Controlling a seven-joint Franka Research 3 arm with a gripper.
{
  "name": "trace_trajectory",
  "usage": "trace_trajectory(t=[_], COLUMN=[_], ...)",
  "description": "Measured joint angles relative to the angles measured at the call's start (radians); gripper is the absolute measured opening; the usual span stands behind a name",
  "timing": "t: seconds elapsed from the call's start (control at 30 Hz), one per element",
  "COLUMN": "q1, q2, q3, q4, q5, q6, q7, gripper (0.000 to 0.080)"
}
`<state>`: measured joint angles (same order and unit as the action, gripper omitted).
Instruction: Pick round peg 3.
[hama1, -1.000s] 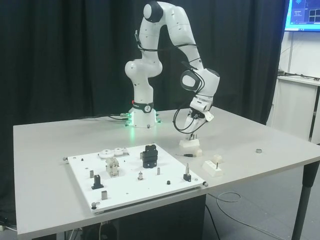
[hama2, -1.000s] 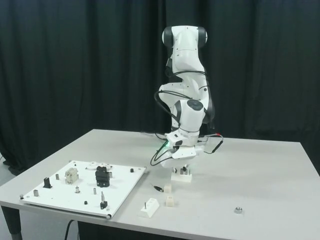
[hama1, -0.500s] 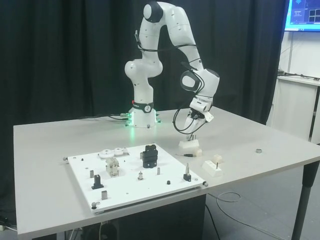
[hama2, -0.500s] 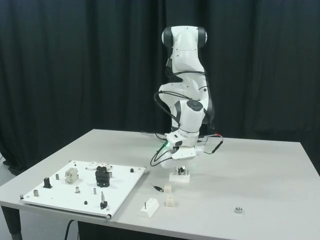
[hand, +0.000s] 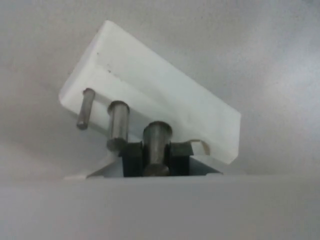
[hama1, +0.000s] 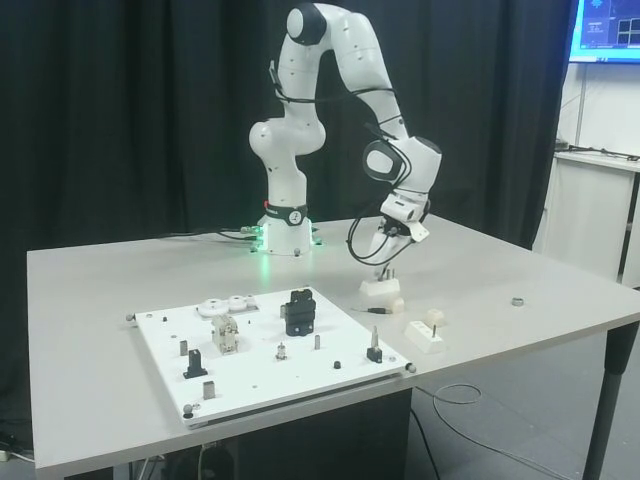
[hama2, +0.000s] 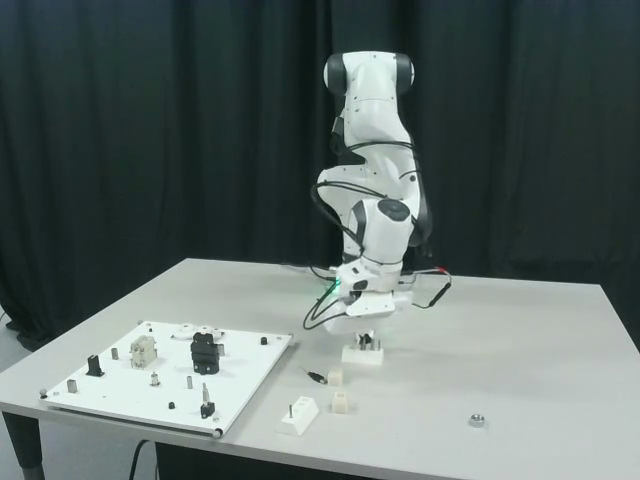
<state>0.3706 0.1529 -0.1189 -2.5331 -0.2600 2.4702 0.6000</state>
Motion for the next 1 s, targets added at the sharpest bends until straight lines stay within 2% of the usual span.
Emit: trace_trajectory(t=[0.27, 0.57, 1.0], q1=[0.000, 0.000, -0.003], q2=[-0.030, -0.083, -0.153], q3=[0.022, 0.038, 0.042], q4=[0.006, 0.015, 0.029], q5=[0.000, 0.000, -0.008], q6=[-0.048, -0.100, -0.169], q7=[0.045, 0.073, 0.094], gripper=[0.0107, 0.0107, 0.0107])
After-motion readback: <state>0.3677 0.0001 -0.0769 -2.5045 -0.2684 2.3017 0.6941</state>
